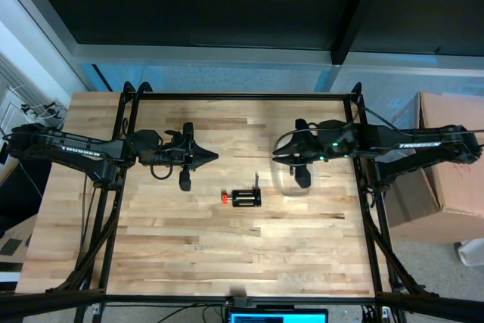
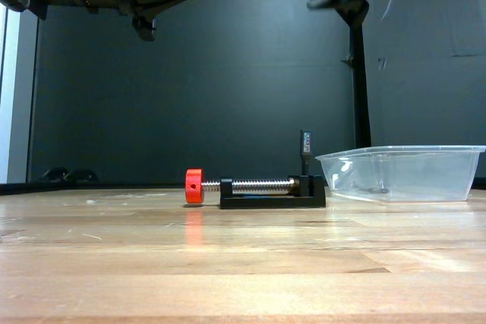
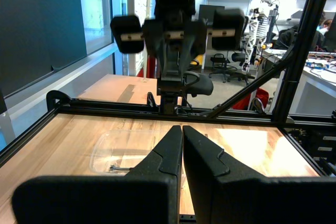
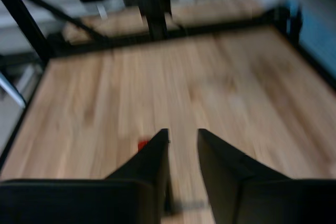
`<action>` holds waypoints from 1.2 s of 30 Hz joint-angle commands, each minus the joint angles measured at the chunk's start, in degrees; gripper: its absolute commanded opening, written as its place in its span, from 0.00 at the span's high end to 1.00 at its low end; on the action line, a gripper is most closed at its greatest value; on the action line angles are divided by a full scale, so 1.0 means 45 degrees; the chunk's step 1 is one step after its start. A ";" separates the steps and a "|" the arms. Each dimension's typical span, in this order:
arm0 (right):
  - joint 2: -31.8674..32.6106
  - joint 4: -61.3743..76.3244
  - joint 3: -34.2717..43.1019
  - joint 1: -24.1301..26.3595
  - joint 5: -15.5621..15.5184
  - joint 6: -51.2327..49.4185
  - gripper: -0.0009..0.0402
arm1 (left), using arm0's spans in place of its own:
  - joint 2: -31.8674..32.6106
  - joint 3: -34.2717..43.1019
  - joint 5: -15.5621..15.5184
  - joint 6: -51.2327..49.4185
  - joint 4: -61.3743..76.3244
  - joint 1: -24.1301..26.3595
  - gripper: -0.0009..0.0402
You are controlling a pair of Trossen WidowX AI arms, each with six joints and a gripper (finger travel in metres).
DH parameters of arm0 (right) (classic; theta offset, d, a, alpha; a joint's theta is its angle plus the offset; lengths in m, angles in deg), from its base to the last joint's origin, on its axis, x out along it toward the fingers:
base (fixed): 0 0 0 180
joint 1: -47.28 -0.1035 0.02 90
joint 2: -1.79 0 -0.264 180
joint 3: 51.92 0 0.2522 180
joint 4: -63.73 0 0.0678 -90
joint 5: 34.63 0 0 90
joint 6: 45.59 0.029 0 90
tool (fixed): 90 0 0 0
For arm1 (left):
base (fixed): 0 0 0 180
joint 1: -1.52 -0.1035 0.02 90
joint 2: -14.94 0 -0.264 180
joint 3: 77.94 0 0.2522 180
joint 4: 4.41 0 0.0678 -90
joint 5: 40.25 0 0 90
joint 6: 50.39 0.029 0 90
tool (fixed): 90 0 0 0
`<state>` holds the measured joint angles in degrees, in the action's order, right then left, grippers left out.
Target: Remove the USB-C connector from the USB-C receptacle and place in the container
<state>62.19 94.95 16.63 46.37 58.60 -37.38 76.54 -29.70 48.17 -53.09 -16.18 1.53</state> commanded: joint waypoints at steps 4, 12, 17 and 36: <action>-0.1860 -0.4580 -0.2798 -0.0024 -0.0209 -0.0491 0.96 | 0.0000 0.0005 0.0005 0.0005 -0.0005 0.0000 0.98; -0.2584 -0.8208 -0.5115 -0.0019 -0.0180 -0.0607 0.98 | 0.0000 0.0005 0.0005 0.0000 -0.0005 -0.0005 0.98; -0.2560 -0.8451 -0.5406 -0.0024 -0.0185 -0.0563 0.98 | 0.0000 0.0005 0.0005 0.0000 -0.0010 -0.0005 0.98; -0.2560 -0.8510 -0.5406 -0.0024 -0.0199 -0.0568 0.98 | 0.0000 0.0005 0.0005 0.0000 -0.0005 -0.0005 0.98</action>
<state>50.65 56.61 -7.72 46.27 57.68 -39.96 76.54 -29.68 48.19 -53.09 -16.18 1.53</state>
